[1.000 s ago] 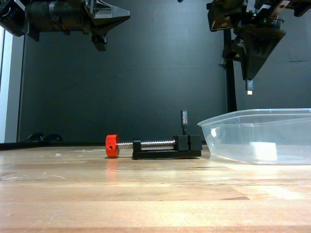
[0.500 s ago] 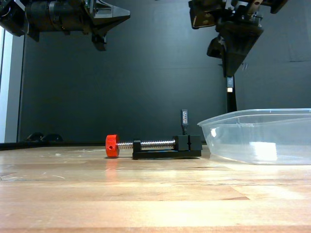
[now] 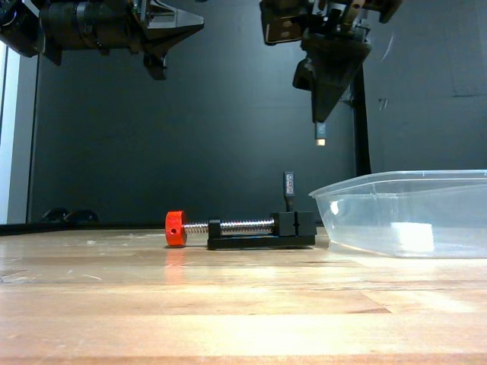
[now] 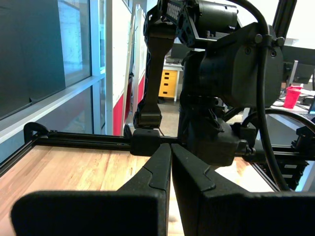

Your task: Pick the usb-c connector and install on the hub

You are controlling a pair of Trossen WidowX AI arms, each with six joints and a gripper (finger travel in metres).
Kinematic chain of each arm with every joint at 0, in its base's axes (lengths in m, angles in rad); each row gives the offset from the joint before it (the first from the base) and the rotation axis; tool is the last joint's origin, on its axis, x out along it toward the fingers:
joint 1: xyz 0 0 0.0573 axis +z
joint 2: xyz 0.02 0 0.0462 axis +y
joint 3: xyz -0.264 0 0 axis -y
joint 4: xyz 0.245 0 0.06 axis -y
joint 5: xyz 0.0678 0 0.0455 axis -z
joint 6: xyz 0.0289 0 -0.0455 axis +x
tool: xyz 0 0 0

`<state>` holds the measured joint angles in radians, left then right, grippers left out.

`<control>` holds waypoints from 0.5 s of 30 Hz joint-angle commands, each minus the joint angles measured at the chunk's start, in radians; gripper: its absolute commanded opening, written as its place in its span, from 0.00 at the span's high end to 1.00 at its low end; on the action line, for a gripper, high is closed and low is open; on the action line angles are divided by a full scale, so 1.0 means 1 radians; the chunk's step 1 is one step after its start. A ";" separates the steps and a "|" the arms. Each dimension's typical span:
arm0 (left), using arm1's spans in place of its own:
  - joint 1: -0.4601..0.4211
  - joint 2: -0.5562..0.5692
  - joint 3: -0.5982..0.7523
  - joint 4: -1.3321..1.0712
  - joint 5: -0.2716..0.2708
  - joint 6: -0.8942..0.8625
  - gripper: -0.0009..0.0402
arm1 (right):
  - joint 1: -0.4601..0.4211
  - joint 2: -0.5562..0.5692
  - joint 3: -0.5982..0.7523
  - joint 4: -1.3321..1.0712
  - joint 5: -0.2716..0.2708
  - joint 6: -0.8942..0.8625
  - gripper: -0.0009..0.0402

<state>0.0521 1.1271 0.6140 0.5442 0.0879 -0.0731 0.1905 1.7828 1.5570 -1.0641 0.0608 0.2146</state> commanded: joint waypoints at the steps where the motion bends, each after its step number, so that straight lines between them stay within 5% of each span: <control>1: 0.000 0.000 0.000 0.000 0.000 0.000 0.98 | -0.004 0.027 0.031 -0.003 0.000 -0.012 0.98; 15: 0.000 0.000 0.000 0.000 0.000 0.000 0.98 | -0.012 0.106 0.116 -0.027 0.044 -0.020 0.98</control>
<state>0.0521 1.1271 0.6140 0.5442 0.0879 -0.0734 0.1783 1.8858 1.6722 -1.0935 0.1089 0.1917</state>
